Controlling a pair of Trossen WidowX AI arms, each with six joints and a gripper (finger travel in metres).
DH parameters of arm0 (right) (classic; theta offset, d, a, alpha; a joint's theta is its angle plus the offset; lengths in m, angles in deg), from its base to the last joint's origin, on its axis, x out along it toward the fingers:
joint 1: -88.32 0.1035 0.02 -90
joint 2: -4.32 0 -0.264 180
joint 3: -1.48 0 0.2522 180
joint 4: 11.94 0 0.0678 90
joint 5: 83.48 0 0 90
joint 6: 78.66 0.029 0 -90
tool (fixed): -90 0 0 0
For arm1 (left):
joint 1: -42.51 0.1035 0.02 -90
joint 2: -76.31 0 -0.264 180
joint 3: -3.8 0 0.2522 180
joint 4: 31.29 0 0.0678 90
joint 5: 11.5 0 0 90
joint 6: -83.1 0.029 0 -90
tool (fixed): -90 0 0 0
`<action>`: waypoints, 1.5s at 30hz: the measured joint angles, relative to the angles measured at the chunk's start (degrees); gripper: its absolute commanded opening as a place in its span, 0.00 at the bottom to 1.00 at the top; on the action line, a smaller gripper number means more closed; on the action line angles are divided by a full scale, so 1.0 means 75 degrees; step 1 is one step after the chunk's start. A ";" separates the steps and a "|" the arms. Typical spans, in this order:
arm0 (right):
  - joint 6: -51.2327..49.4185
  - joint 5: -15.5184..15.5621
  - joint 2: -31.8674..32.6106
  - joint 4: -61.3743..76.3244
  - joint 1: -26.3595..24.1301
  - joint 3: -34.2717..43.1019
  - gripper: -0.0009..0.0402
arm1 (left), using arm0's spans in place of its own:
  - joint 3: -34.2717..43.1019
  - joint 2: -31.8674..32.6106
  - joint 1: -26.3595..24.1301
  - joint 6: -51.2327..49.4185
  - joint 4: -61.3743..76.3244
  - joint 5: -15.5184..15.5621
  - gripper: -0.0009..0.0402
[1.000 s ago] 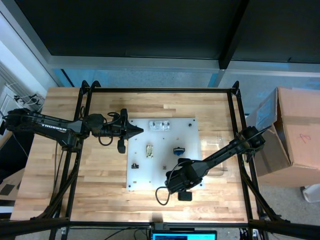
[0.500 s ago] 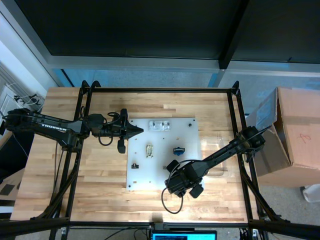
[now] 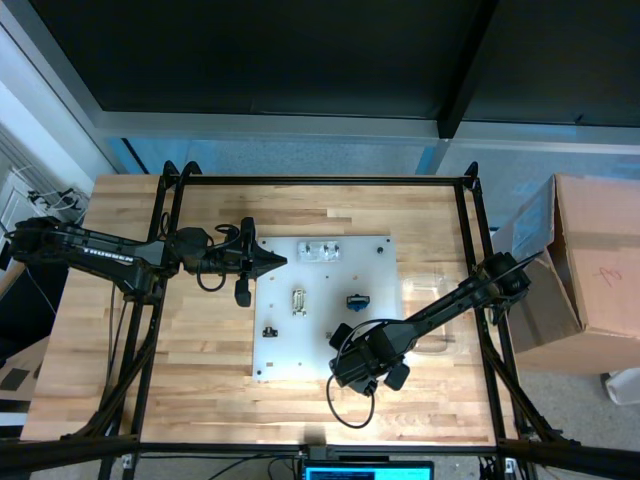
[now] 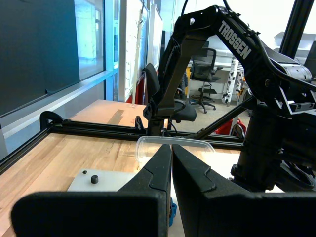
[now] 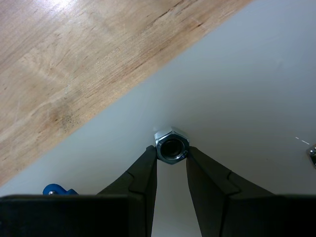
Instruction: Unfasten the M12 nut and place it in the container
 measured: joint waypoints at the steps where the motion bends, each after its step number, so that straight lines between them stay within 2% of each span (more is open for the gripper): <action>1: 0.0000 0.0012 0.0000 -0.0003 -0.0003 0.0000 0.10 | 0.0000 0.0000 0.0000 -0.0003 0.0000 0.0000 0.02; 11: 0.0367 0.0035 -0.0169 -0.0035 -0.0009 -0.0012 0.44 | 0.0000 0.0000 0.0000 0.0000 0.0000 0.0000 0.02; 14: 0.0644 0.0032 -0.0344 0.0216 -0.0009 -0.0009 0.49 | -0.0003 0.0000 -0.0003 0.0000 0.0003 0.0000 0.02; 18: 0.1393 0.0041 -0.0562 0.0539 -0.0003 -0.0009 0.50 | 0.0000 -0.0003 0.0000 -0.0003 0.0000 0.0000 0.02; 21: 0.2614 0.0067 -0.0746 0.0629 -0.0003 -0.0009 0.47 | 0.0000 0.0000 0.0000 -0.0003 0.0000 0.0000 0.02; 24: 0.4497 0.0070 -0.0883 0.0632 -0.0029 -0.0009 0.38 | 0.0000 0.0000 -0.0003 0.0000 0.0003 0.0000 0.02; 28: 0.6525 0.0099 -0.1020 0.0609 -0.0087 -0.0003 0.18 | 0.0000 0.0000 -0.0003 -0.0003 0.0003 0.0000 0.02; 31: 0.7000 0.0391 -0.1029 0.0597 -0.0096 -0.0003 0.00 | -0.0003 0.0000 0.0000 -0.0003 0.0000 0.0000 0.02; 33: 0.7090 0.0705 -0.1005 0.0551 -0.0096 -0.0003 0.04 | -0.0003 0.0000 0.0000 0.0000 0.0000 0.0000 0.02; 37: 0.7513 0.1116 -0.0950 0.0085 -0.0099 -0.0175 0.02 | 0.0000 0.0000 -0.0003 -0.0003 0.0003 0.0000 0.02; 40: 0.7653 0.1617 -0.0947 -0.0466 -0.0137 -0.0463 0.02 | 0.0000 0.0000 0.0000 0.0000 0.0000 0.0000 0.02; 45: 0.7662 0.1702 -0.0947 -0.0781 -0.0178 -0.0833 0.02 | 0.0000 0.0000 0.0000 0.0000 0.0003 0.0000 0.02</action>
